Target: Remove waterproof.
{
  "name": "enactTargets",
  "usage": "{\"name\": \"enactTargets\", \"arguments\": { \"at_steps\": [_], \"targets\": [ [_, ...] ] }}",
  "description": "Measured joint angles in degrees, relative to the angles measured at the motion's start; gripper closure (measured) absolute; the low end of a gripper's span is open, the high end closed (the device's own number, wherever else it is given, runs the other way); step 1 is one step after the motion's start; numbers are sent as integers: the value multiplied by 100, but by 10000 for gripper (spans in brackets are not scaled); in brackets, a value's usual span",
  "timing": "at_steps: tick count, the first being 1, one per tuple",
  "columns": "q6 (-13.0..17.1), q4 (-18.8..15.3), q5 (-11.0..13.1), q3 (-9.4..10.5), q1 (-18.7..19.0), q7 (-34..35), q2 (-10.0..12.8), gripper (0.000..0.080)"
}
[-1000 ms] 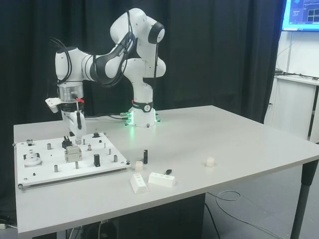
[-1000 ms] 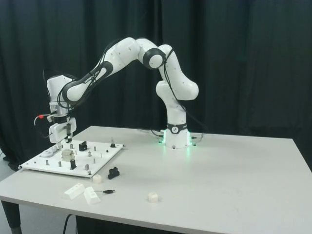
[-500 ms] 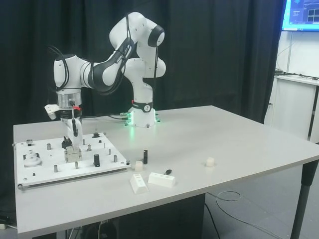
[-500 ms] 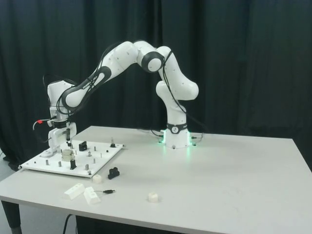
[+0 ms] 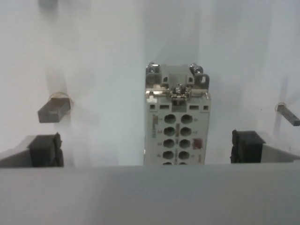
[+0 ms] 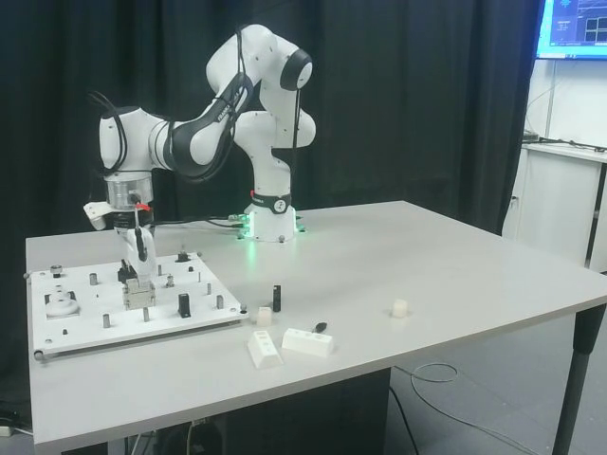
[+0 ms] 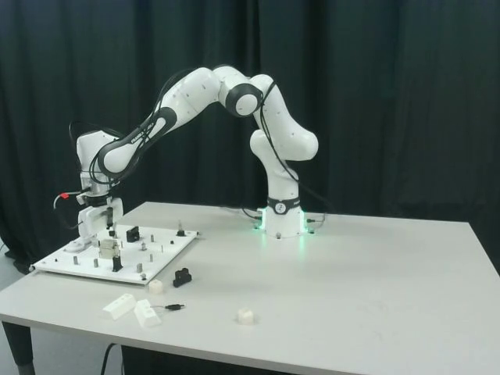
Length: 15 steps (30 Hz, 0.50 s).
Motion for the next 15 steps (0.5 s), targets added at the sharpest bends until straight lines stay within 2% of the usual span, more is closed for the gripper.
{"name": "enactTargets", "arguments": {
  "at_steps": [15],
  "targets": [
    [0, -166, 192, 4, -14, -232, 14, 3]
  ]
}}
